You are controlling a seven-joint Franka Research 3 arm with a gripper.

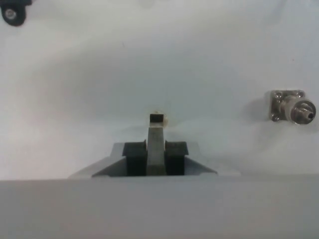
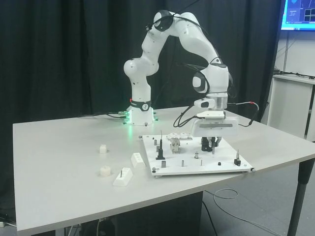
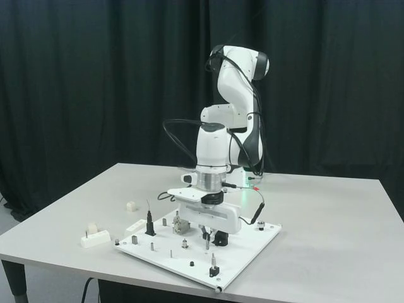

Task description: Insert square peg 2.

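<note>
The square peg [image 1: 156, 149] stands upright between the gripper [image 1: 156, 160] fingers, which are clamped on it, its tip just above the white board [image 2: 216, 164]. Only one such peg is in view, and one metal threaded connector [image 1: 294, 108] sits well apart. If the peg is slightly turned against its hole, it could jam on the rim or slip in the grasp.

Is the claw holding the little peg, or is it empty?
Holding it. In the wrist view the claw is shut on the grey square peg, whose tip sits just above a small hole in the white board.
</note>
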